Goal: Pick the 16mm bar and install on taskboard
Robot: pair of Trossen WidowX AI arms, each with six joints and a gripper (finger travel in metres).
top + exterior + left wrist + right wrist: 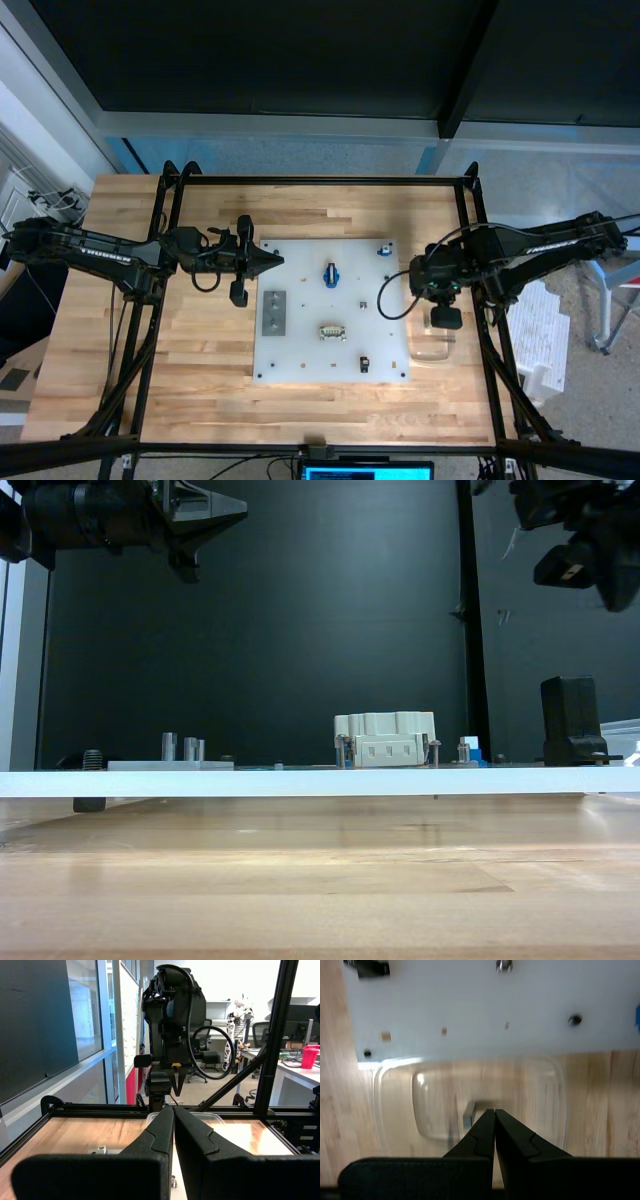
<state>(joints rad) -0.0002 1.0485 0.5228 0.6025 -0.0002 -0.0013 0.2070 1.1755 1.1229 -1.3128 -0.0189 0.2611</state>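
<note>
We saw right gripper pressed together above a clear tray, blurred grey piece below, axis unclear. Left gripper, also closed, hung near the white taskboard edge.

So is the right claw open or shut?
Shut: on the right gripper the fingertips touch, above the clear tray. The left gripper, also shut, hangs above the board.
</note>
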